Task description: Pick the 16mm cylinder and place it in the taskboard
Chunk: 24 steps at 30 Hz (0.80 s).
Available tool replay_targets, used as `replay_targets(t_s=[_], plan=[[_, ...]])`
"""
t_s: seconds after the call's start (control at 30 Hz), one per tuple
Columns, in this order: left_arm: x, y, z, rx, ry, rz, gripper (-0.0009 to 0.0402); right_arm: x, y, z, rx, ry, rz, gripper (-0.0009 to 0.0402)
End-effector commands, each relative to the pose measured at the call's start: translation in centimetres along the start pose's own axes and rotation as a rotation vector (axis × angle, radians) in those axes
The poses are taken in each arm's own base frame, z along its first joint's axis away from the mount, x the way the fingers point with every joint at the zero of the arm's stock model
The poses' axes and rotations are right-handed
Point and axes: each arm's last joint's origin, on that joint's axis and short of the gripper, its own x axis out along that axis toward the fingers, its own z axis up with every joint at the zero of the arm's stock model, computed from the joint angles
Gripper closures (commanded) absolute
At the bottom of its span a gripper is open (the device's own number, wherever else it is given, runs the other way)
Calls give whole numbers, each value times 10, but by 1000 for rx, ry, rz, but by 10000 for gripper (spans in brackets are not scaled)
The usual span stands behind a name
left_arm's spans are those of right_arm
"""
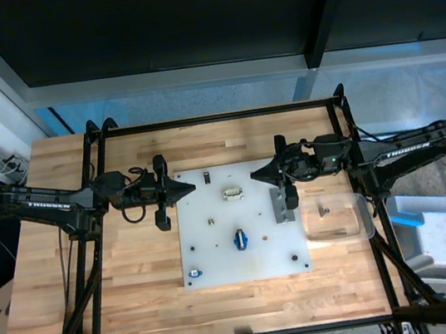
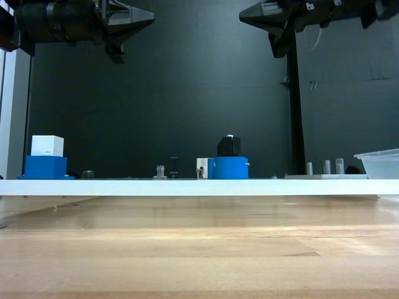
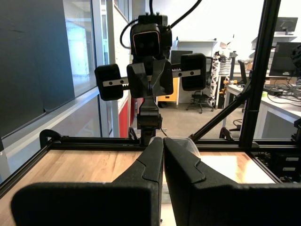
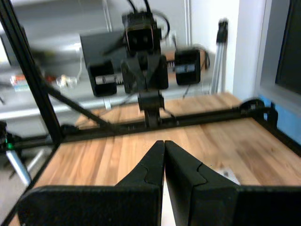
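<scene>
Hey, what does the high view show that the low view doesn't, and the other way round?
Only the high view shows the 16mm cylinder lying inside the clear tray, and the taskboard as a full square. Only the low view shows that both pincers hang well above the board. Both views show the left pincer over the board's far left part, the right pincer over its far right part, and the blue fitting.

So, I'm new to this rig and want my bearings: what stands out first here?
Two black arms face each other, the left gripper and right gripper both shut, high above the white taskboard. Right of the board, a clear plastic tray holds the small grey 16mm cylinder.
</scene>
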Motion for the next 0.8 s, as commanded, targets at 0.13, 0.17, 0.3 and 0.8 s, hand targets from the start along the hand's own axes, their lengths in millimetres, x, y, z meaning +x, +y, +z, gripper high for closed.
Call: replay_targets(t_s=[0.13, 0.17, 0.3, 0.8], plan=[[0, 0, 0, 0, 0, 0, 393, -4, 2, 12, -12, 188, -26, 393], [0, 0, 0, 0, 0, 0, 393, -6, 2, 14, -13, 215, -29, 393], [0, 0, 0, 0, 0, 0, 393, -11, 3, 19, -10, 317, -45, 393], [0, 0, 0, 0, 0, 0, 393, -36, 2, 15, 62, 668, -128, 393]])
